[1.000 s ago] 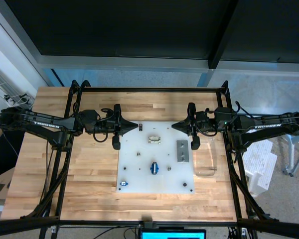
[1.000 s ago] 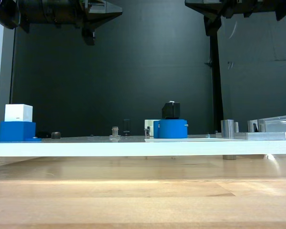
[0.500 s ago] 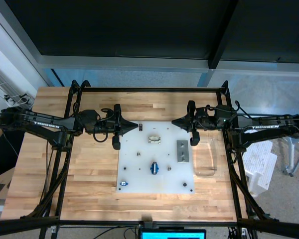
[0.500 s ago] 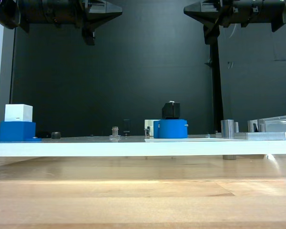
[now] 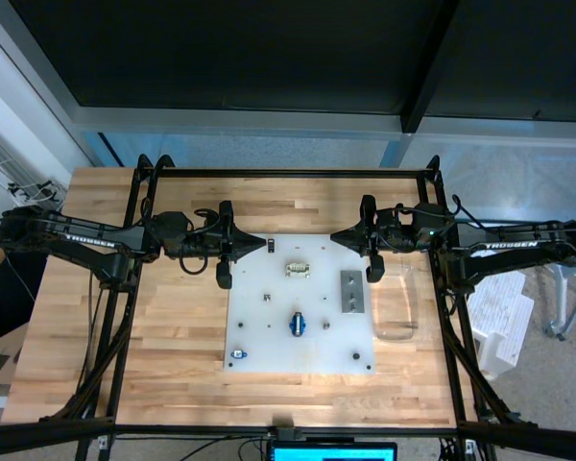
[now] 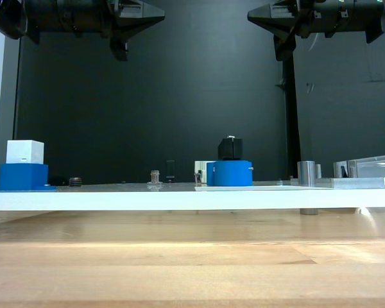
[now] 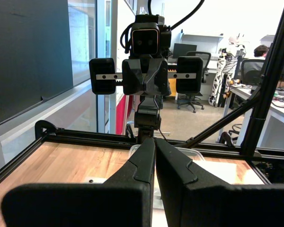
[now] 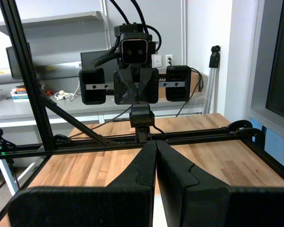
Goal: Pick the 16mm cylinder and install on the taskboard
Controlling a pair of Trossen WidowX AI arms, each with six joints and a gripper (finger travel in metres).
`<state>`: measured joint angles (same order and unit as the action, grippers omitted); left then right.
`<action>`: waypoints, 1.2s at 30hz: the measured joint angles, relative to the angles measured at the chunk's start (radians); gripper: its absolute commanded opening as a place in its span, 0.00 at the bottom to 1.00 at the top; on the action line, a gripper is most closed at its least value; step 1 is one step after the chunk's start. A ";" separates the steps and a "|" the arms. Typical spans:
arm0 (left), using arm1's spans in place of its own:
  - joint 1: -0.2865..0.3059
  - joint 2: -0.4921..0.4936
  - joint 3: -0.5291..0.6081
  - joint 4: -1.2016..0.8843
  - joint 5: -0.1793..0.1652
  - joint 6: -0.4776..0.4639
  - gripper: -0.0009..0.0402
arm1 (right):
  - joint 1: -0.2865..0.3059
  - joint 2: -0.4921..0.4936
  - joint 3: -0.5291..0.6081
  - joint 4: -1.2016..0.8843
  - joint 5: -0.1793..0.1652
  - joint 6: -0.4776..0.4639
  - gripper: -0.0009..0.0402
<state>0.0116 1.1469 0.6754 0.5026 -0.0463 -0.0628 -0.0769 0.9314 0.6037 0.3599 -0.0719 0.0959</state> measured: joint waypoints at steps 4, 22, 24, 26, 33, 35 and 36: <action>0.000 0.000 0.000 0.000 0.000 0.000 0.02 | 0.000 0.000 0.000 -0.009 0.000 0.000 0.02; 0.000 0.000 0.000 0.000 0.000 0.000 0.02 | 0.000 0.000 0.000 -0.012 0.000 0.000 0.02; 0.000 0.000 0.000 0.000 0.000 0.000 0.02 | 0.000 0.000 0.000 -0.012 0.000 0.000 0.02; 0.000 0.000 0.000 0.000 0.000 0.000 0.02 | 0.000 0.000 0.000 -0.012 0.000 0.000 0.02; 0.000 0.000 0.000 0.000 0.000 0.000 0.02 | 0.000 0.000 0.000 -0.012 0.000 0.000 0.02; 0.000 0.000 0.000 0.000 0.000 0.000 0.02 | 0.000 0.000 0.000 -0.012 0.000 0.000 0.02; 0.000 0.000 0.000 0.000 0.000 0.000 0.02 | 0.000 0.000 0.000 -0.012 0.000 0.000 0.02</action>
<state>0.0116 1.1469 0.6754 0.5026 -0.0460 -0.0624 -0.0765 0.9314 0.6037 0.3481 -0.0719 0.0963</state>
